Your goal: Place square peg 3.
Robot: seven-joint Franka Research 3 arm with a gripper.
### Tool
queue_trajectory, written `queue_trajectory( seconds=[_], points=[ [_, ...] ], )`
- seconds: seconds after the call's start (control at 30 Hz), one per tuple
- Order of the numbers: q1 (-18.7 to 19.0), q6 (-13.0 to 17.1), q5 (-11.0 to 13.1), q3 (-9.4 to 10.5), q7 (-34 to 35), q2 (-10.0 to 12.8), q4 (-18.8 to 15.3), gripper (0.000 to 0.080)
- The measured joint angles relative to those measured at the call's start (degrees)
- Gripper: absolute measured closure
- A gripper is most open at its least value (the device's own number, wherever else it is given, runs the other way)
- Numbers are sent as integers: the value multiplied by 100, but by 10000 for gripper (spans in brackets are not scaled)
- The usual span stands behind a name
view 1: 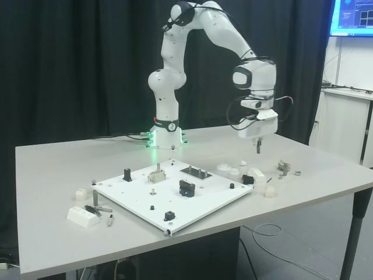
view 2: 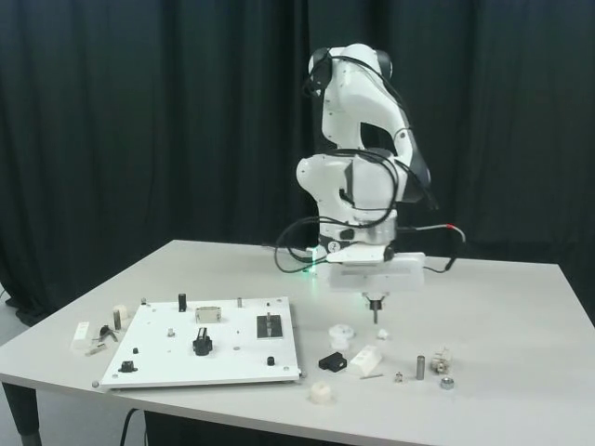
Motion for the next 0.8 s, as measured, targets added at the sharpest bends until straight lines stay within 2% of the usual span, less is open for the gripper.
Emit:
queue_trajectory(
  seconds=[0.47, 0.8],
  points=[
    [108, -565, 0, 143, 197, 693, 787, 727],
    [108, -664, 33, 207, 241, 1179, 1153, 727]
  ],
)
